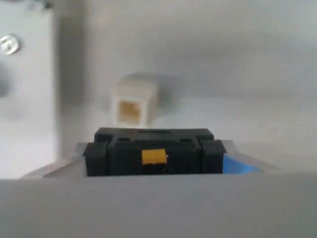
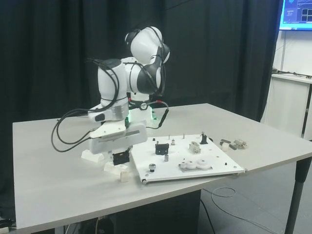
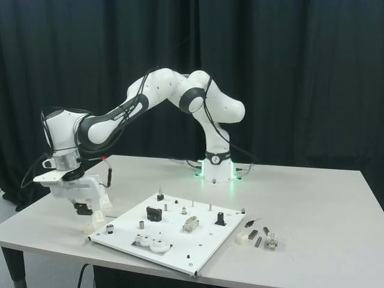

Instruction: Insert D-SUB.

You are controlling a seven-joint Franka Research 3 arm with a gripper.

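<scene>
Grey bench [image 3: 312,198] against black curtain [image 3: 300,72]; screen [image 2: 296,14] in room corner. White board [image 3: 198,243] with small fittings lies near bench front edge. I see arm [image 3: 150,96] reaching low beyond board's end, jaws [image 2: 120,158] just above bench. Wrist view: black D-SUB connector [image 1: 153,153] between fingers, jaws closed on it. Small white block [image 1: 134,99] on bench just beyond. Loose parts [image 3: 258,235] beside board's other end.

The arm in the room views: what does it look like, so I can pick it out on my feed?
A white jointed arm with rounded shells and black bands at the joints. Black cables loop along it near the wrist. Its base glows green. The gripper has a white housing and black fingers.
</scene>
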